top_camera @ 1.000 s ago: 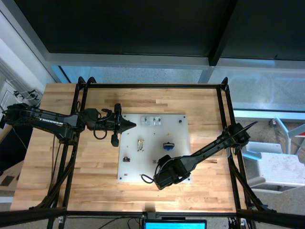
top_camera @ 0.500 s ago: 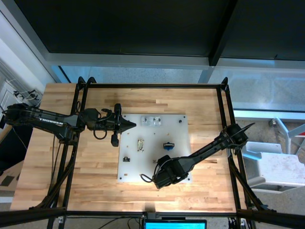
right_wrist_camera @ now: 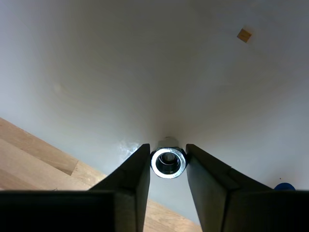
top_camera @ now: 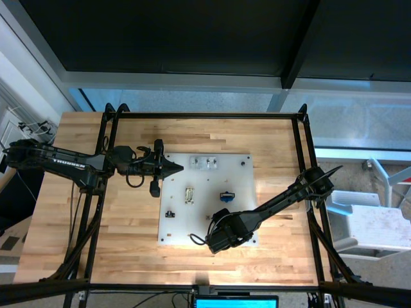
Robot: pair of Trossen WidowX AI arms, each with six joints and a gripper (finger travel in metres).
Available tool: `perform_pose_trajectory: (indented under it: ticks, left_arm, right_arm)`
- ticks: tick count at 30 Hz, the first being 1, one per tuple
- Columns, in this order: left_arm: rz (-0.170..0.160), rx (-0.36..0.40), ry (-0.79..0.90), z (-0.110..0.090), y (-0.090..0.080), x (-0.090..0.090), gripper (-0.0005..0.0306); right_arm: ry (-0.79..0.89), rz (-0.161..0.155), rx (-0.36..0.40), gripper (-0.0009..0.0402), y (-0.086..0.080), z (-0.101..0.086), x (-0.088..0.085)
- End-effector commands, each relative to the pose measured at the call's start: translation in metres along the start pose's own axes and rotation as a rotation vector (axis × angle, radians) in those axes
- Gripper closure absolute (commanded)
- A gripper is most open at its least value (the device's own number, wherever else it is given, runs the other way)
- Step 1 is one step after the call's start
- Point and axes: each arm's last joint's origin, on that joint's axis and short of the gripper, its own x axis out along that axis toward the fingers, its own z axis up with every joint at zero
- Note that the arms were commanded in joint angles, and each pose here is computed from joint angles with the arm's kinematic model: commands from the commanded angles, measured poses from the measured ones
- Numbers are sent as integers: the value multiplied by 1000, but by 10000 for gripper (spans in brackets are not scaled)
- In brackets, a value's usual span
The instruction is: Unfasten the M12 fastener and place in the container
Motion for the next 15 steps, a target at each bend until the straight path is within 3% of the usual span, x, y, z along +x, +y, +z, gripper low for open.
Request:
perform_pose_trajectory:
  ticks: [1,7,15]
  left_arm:
    - [0,0,0,0,0,0,300]
    - [0,0,0,0,0,0,300]
    - [0,0,0,0,0,0,300]
  right_arm:
    - [0,4,-1,349,0,0,0]
    - [9,-3,-9,380,0,-1,-1]
    - [8,-2,-18,370,-1,0,-6]
